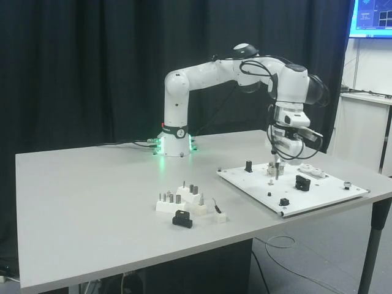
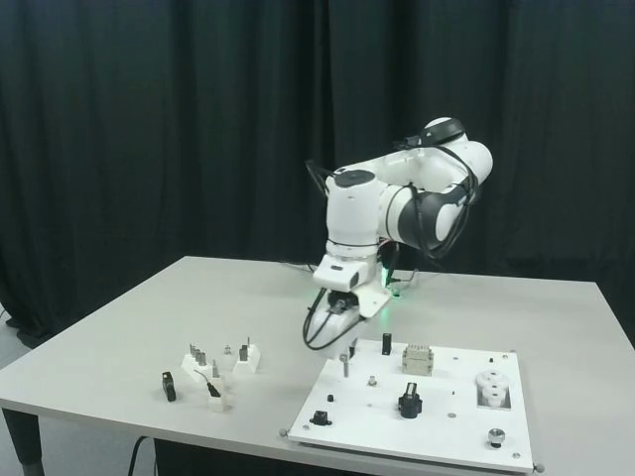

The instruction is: Insert square peg 2.

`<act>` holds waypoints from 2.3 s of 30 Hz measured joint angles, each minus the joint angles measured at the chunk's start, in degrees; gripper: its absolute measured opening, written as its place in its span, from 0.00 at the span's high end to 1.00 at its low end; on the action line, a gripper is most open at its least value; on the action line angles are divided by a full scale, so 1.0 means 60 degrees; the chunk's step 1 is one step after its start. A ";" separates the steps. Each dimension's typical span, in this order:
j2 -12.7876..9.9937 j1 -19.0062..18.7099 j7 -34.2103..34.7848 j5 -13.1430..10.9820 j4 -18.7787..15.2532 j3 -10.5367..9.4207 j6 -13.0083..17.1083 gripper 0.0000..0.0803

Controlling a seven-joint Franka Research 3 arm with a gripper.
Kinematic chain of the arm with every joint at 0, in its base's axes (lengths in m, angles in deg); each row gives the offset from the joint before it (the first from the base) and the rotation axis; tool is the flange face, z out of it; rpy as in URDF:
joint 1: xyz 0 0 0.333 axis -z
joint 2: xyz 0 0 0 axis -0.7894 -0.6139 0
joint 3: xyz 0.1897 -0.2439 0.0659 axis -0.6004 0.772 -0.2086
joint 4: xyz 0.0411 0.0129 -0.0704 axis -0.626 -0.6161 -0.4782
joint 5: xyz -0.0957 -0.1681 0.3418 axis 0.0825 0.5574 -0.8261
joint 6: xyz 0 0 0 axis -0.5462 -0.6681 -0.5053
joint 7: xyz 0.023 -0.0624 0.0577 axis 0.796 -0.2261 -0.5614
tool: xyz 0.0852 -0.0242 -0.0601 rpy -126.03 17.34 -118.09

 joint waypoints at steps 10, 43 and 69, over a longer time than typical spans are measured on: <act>-0.0007 -0.0205 -0.0754 0.0159 0.0266 -0.0219 0.0289 0.92; -0.0007 -0.0253 -0.1475 0.0337 0.0344 -0.0842 0.0745 0.92; -0.0007 -0.0253 -0.0718 0.0227 0.0344 -0.0926 0.0849 0.92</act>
